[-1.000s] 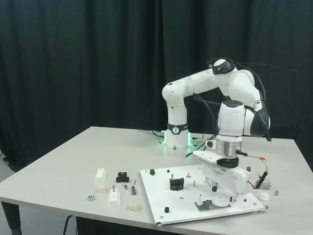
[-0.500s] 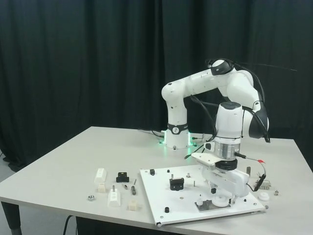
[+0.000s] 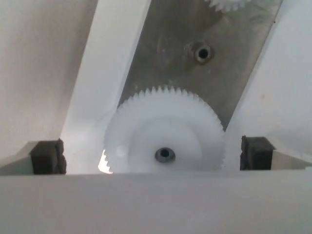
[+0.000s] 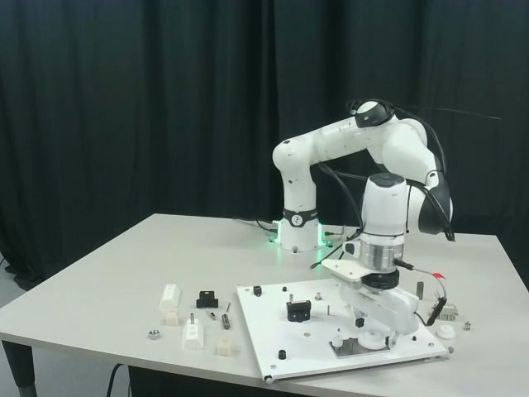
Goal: Remove large gear.
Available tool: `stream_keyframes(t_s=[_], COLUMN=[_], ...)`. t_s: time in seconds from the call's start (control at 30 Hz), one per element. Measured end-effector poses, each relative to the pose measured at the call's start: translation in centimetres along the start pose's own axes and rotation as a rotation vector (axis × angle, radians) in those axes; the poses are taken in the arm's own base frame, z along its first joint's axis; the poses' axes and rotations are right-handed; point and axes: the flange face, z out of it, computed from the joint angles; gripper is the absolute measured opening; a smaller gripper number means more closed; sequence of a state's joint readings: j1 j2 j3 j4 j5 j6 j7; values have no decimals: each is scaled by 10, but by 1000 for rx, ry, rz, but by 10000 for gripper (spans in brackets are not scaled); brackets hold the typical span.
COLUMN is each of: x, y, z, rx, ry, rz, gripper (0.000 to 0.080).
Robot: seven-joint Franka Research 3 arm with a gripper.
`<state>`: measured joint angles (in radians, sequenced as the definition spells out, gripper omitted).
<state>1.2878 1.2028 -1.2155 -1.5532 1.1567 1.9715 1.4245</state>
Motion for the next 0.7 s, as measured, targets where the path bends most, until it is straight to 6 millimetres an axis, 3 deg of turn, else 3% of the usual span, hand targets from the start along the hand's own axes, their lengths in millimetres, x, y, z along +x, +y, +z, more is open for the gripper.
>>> stream_keyframes(t_s=[0.7], x=[-2], y=[0], z=[12], rx=[-20], ry=[-4], rz=[-2], gripper=[800])
